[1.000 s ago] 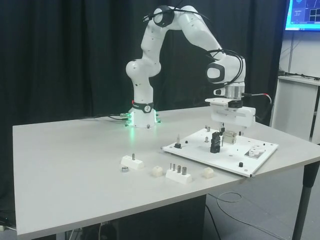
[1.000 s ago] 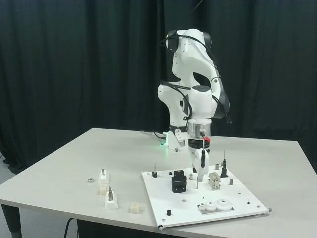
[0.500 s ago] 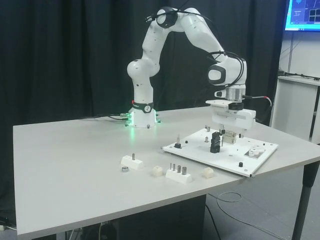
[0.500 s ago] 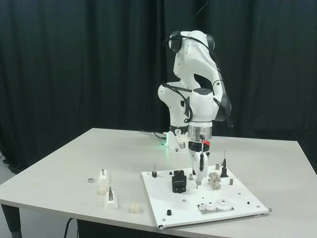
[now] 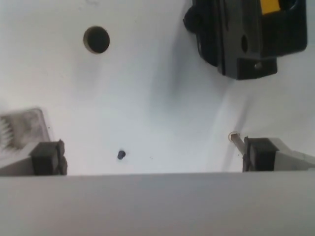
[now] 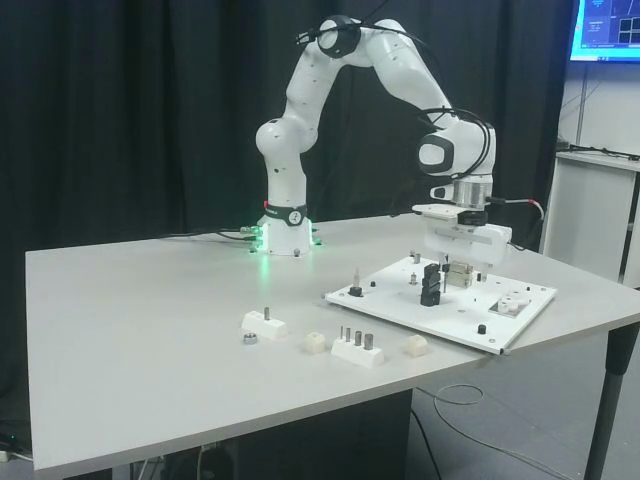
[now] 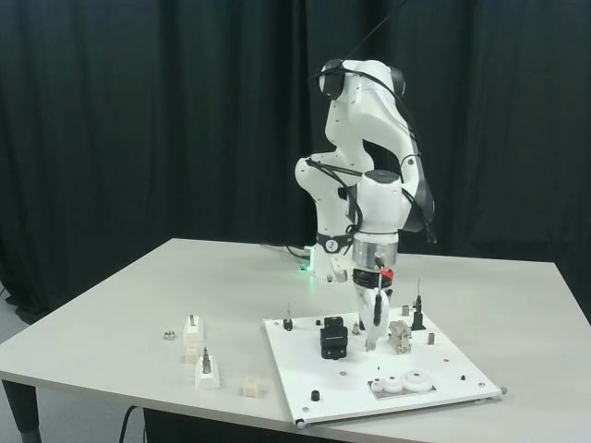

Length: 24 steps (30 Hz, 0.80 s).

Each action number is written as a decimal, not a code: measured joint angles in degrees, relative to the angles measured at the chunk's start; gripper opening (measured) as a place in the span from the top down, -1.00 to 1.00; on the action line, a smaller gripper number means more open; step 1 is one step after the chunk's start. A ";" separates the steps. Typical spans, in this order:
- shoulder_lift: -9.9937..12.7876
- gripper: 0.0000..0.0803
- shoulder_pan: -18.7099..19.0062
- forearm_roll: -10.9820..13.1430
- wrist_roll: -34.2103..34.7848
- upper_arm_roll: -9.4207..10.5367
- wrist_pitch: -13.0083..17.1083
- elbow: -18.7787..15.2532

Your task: Insert square peg 1.

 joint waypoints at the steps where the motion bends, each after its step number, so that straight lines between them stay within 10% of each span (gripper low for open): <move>1: 0.23 -0.99 0.08 0.19 -0.01 -0.01 0.00 0.12; 24: 5.86 -0.99 0.77 0.66 -0.01 -0.39 0.10 4.33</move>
